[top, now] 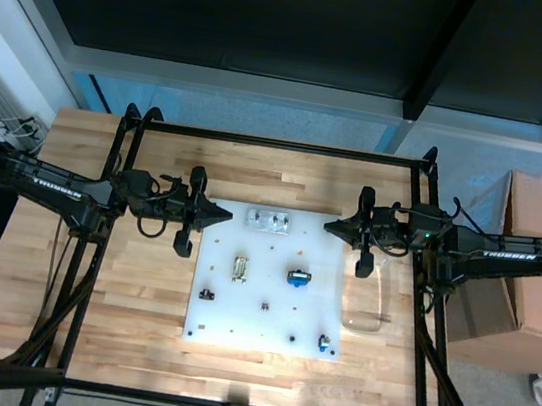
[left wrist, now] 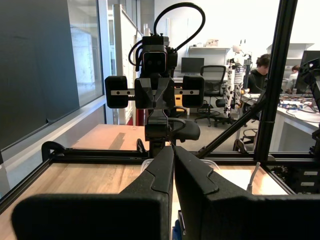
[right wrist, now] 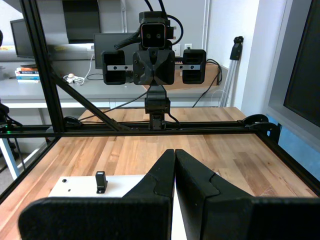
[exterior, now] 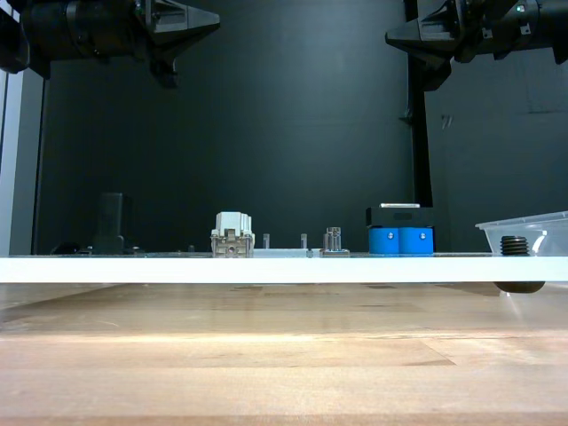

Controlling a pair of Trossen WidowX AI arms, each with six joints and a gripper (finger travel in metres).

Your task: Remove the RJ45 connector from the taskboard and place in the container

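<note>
The white taskboard (top: 234, 324) lies mid-table. On it a pale beige connector block (top: 239, 269), which I take for the RJ45 connector, sits upright in its seat; the low view shows the connector (exterior: 232, 236) standing on the board. My left gripper (top: 229, 216) hovers high over the board's far left corner, shut and empty. My right gripper (top: 328, 226) hovers high over the far right corner, also shut and empty. The two point at each other, both well clear of the connector. In the wrist views the left gripper (left wrist: 173, 150) and right gripper (right wrist: 174, 152) have their fingers pressed together.
A clear plastic container (top: 368, 303) sits just right of the board, also seen low (exterior: 532, 232). Other board parts: a blue block (top: 298, 278), a silver-clear part (top: 270, 221), a small black part (top: 206, 295). A black frame (top: 279, 144) rings the table. A cardboard box (top: 534, 270) stands at right.
</note>
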